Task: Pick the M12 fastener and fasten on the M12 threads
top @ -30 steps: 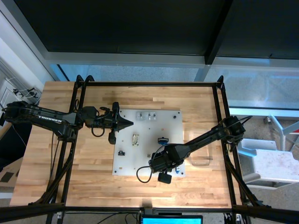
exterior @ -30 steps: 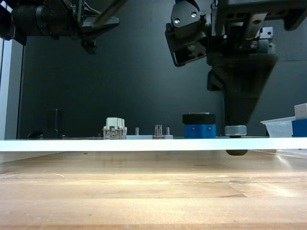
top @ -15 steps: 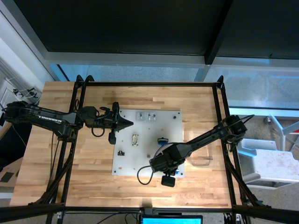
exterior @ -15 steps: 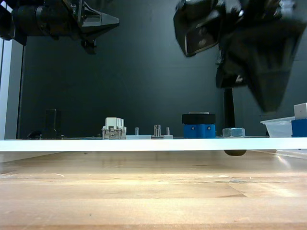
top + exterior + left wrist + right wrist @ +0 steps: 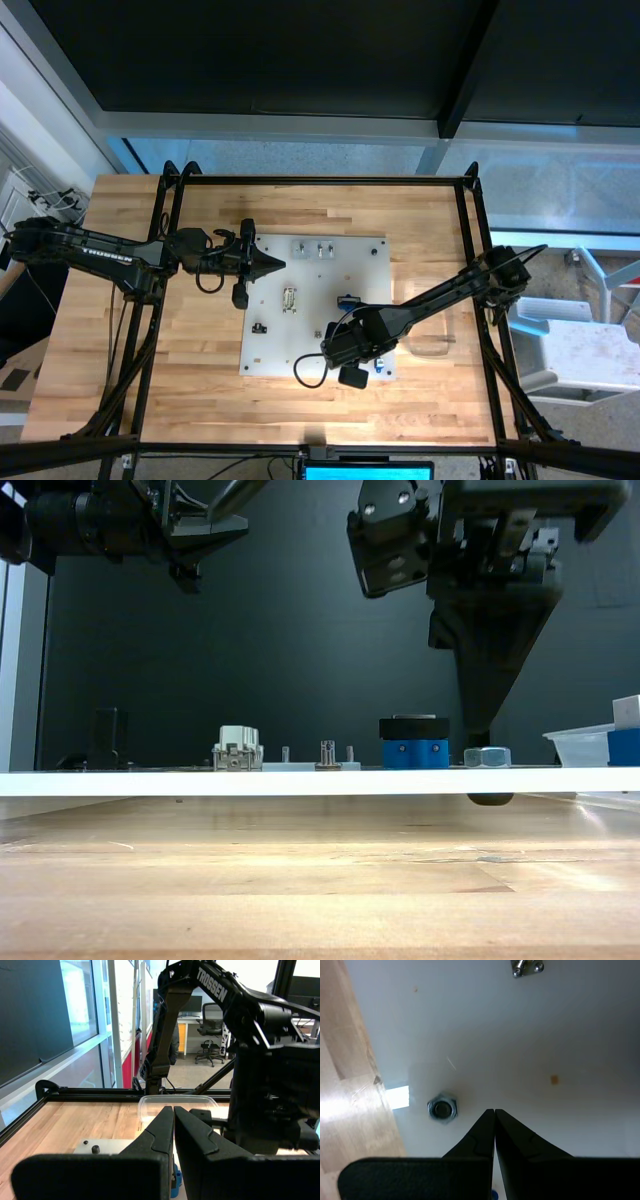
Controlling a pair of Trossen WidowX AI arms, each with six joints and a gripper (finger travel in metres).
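The M12 fastener (image 5: 442,1108) is a small silver hex nut on its stud on the white board (image 5: 545,1035); the stud's black end shows in its hole and no ribs are visible. The low view has the nut (image 5: 487,756) at board level. My right gripper (image 5: 494,1110) is shut with nothing between its fingers, its tips beside the nut. In the low view the right gripper (image 5: 486,738) points straight down just above the nut. In the high view the right gripper (image 5: 345,352) hides the nut. My left gripper (image 5: 275,264) hangs shut and empty above the board's far left edge.
A clear container (image 5: 430,335) lies right of the board. On the board stand a blue block with a black cap (image 5: 414,745), a white connector (image 5: 238,750) and a small silver post (image 5: 327,752). A silver fitting (image 5: 527,966) sits farther along the board.
The right gripper lifted off the nut and swung tilted half a second ago, then came back upright just above it. The nut stayed on its stud. The left arm has not moved.
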